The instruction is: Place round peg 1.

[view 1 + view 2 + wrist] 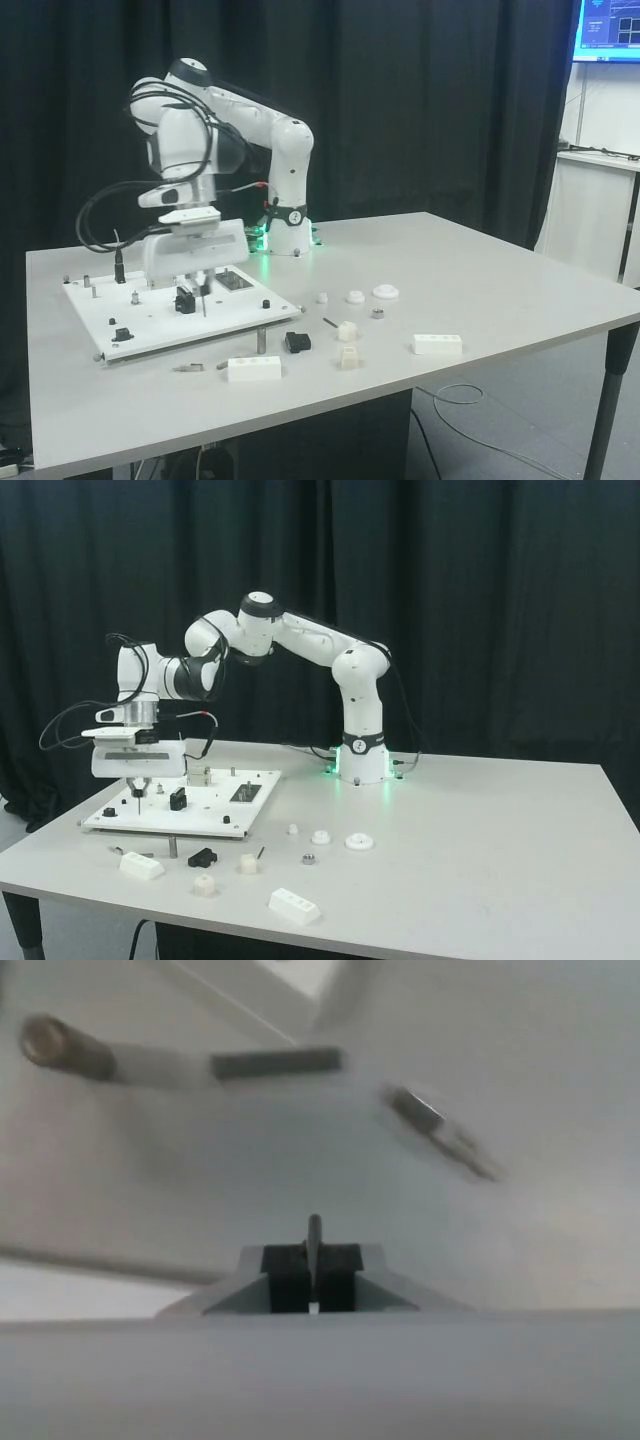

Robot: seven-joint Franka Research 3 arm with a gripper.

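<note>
One thin round peg (314, 1235) is pinched between the black fingertips (288, 1278) of the tool (201, 290), which are closed on it; the peg stands upright and projects downward from them. The tool hangs over the white assembly board (230, 318) at the left part of the grey bench (480, 290), with the peg tip just above the board surface; whether it touches cannot be told. A black block (184, 300) sits on the board just beside the peg. Loose parts lie on the bench in front of the board: two white rectangular blocks (294, 906), a black piece (202, 858), and several small white rings (359, 842). The arm's base (362, 763) shows green light.
</note>
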